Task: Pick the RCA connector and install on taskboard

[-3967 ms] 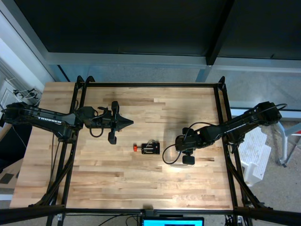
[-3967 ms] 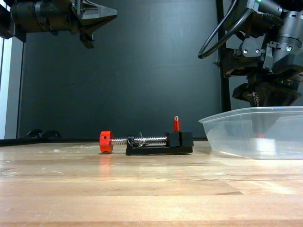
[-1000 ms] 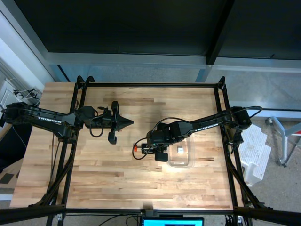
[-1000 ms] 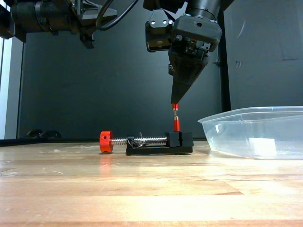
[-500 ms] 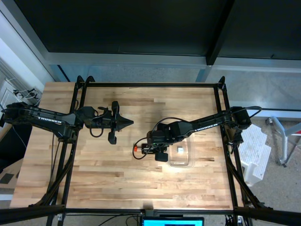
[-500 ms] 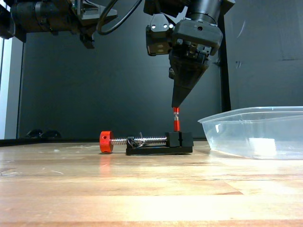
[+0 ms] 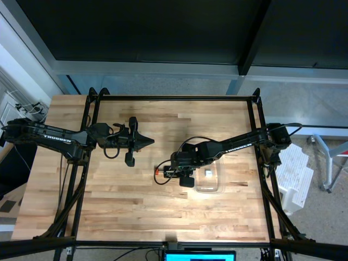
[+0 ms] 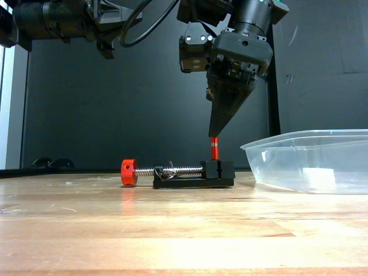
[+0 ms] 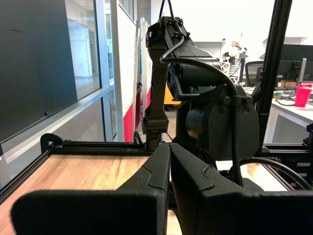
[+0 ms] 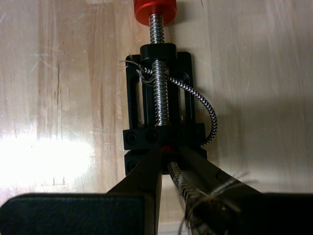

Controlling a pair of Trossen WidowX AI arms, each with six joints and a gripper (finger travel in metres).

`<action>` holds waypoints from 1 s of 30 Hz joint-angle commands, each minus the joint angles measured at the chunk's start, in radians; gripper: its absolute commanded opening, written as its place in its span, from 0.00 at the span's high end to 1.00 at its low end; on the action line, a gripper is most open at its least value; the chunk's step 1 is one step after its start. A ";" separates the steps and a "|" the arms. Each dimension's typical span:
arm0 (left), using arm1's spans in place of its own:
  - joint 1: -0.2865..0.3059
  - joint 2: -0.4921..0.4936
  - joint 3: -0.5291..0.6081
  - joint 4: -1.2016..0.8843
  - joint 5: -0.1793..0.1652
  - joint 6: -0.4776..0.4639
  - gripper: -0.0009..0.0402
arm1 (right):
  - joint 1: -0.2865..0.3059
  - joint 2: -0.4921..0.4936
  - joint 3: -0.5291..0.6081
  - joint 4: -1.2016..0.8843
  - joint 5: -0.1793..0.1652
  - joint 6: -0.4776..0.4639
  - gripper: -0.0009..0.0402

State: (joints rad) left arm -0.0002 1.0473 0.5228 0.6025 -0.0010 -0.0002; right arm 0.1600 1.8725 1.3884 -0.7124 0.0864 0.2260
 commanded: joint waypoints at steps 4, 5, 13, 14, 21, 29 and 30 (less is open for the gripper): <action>0.000 0.000 0.000 0.000 0.000 0.000 0.98 | 0.000 0.002 -0.020 0.013 0.000 0.000 0.97; 0.000 0.000 0.000 0.000 0.000 0.000 0.98 | 0.000 0.002 -0.019 0.014 0.000 0.000 0.97; 0.000 0.000 0.000 0.000 0.000 0.000 0.98 | 0.000 0.001 -0.011 0.014 0.000 0.000 0.97; 0.000 0.000 0.000 0.000 0.000 0.000 0.98 | 0.000 0.001 -0.011 0.014 0.000 0.000 0.97; 0.000 0.000 0.000 0.000 0.000 0.000 0.98 | 0.000 -0.014 -0.011 0.014 0.000 -0.004 0.96; 0.000 0.000 0.000 0.000 0.000 0.000 0.98 | 0.000 -0.025 -0.011 0.014 0.000 -0.003 0.81; 0.000 0.000 0.000 0.000 0.000 0.000 0.98 | 0.000 -0.026 -0.011 0.014 0.000 -0.003 0.79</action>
State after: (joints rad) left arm -0.0002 1.0470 0.5224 0.6025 -0.0006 -0.0002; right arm 0.1596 1.8523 1.3746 -0.7067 0.0856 0.2226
